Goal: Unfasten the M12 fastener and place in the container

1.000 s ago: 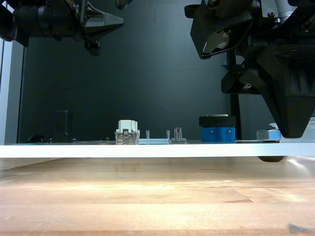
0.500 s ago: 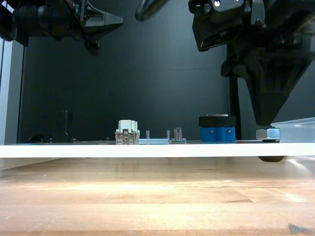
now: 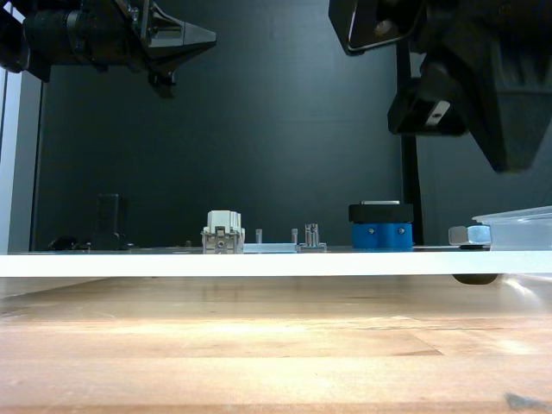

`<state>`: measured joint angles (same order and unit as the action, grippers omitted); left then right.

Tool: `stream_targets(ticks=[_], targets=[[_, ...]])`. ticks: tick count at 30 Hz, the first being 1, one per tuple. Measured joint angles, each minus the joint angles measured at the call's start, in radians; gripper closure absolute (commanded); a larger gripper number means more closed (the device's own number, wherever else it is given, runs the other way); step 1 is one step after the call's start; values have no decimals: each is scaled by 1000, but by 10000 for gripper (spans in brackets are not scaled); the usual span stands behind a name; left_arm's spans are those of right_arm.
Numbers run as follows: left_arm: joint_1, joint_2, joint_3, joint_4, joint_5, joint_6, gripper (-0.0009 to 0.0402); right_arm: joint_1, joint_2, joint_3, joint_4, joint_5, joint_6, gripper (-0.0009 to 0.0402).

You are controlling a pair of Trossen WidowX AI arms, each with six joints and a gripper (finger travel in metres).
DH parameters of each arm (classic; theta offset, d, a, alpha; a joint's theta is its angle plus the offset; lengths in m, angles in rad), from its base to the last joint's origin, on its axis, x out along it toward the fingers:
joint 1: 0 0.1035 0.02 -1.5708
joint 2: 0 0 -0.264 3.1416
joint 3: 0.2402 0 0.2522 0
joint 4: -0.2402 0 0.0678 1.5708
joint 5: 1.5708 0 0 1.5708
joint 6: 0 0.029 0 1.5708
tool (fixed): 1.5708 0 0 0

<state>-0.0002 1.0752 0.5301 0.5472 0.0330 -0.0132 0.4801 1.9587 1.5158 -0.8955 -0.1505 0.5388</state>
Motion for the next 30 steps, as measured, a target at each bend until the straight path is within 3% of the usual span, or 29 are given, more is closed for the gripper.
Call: stream_targets(ticks=[7,12,20,30], targets=[[0,0,0,0,0,0,393,0,44,-7,10,9,-23,393],[0,0,0,0,0,0,393,-1,46,-10,9,52,-25,393],[0,0,0,0,0,0,393,-2,46,-10,-15,91,-21,393],[0,0,0,0,0,0,393,-2,46,-10,-19,102,-22,393]])
